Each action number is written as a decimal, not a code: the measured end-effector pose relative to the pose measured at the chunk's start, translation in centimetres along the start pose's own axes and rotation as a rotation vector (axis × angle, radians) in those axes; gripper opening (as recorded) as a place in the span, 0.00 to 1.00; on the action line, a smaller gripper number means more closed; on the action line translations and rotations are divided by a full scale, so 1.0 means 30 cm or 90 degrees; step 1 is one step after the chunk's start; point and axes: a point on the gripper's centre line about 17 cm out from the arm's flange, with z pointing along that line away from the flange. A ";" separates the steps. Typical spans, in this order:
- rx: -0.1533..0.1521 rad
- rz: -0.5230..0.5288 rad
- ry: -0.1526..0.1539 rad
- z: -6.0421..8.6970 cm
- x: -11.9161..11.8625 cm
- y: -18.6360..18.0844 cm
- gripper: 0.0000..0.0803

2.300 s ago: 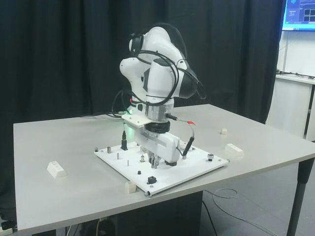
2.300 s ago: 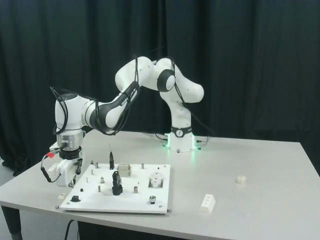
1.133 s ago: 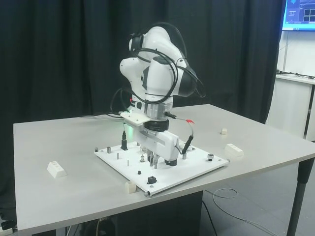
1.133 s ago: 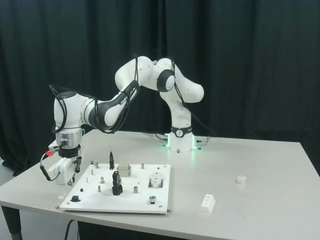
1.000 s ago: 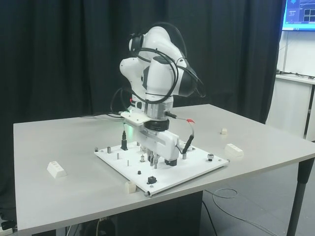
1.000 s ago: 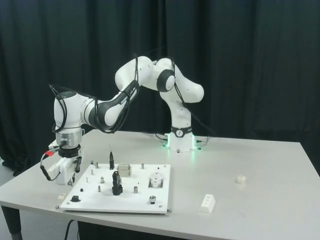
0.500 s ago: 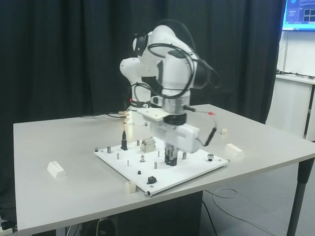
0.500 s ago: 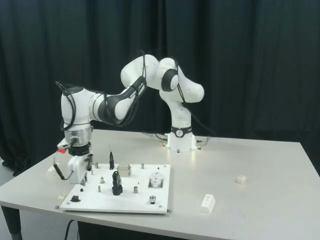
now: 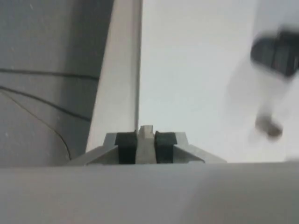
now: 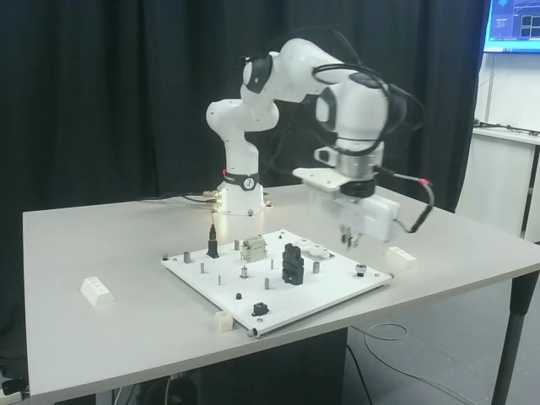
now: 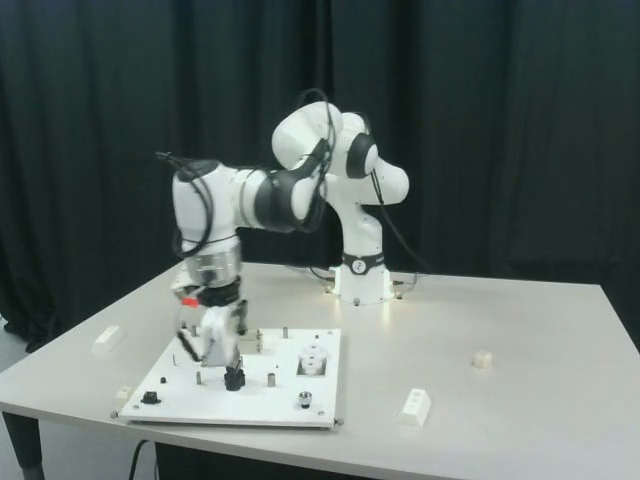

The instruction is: Place Ethernet.

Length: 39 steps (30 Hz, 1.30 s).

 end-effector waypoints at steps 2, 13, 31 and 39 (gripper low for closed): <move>-0.010 0.001 -0.005 -0.006 -0.066 -0.004 0.10; -0.074 0.014 -0.019 -0.014 -0.397 0.010 0.10; -0.176 0.019 -0.011 0.033 -0.796 0.117 0.10; -0.212 0.015 0.011 0.078 -0.875 0.194 0.10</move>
